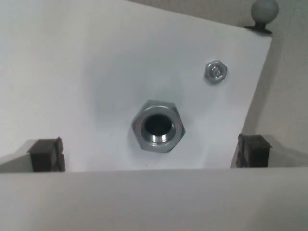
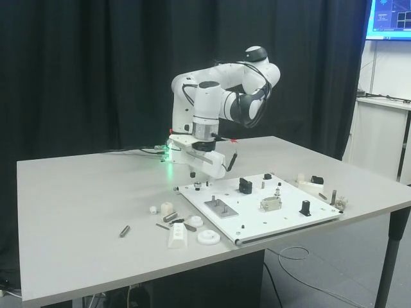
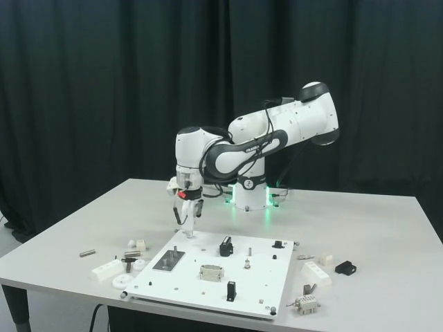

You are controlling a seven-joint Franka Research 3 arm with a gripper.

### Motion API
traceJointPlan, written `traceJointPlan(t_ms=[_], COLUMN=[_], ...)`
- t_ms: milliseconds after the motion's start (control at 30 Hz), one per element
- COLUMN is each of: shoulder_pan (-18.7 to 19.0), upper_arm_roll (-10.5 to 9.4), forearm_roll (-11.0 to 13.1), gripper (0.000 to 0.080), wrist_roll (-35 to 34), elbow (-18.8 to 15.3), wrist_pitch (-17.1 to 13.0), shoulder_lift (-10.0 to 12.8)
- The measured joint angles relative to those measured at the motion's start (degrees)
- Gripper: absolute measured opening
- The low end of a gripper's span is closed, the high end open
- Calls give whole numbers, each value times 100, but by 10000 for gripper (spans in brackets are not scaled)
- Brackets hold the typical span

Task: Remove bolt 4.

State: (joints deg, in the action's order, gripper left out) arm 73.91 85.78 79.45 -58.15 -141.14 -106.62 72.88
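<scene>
On white board (image 1: 96, 72), bolt 4 (image 1: 158, 125) sits btwn open pincer (image 1: 149, 154) fingers.

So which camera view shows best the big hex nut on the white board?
The wrist view: the big hex nut fills the middle, showing its threaded hole. In both room views it is only a tiny speck under the hand, on the white board.

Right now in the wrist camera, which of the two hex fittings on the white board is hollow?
The large hex fitting between the fingertips: its open centre shows a dark threaded bore. The small one near the board's corner is filled.
</scene>
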Motion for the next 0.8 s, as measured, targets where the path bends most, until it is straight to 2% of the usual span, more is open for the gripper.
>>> traceJointPlan(t_ms=[300,800], shoulder_pan=[0,-2], upper_arm_roll=[-131,-229], forearm_roll=[119,130], gripper=[800,800], wrist_roll=[36,62], elbow=[-15,-116], wrist_pitch=[-108,-236], shoulder_lift=[1,3])
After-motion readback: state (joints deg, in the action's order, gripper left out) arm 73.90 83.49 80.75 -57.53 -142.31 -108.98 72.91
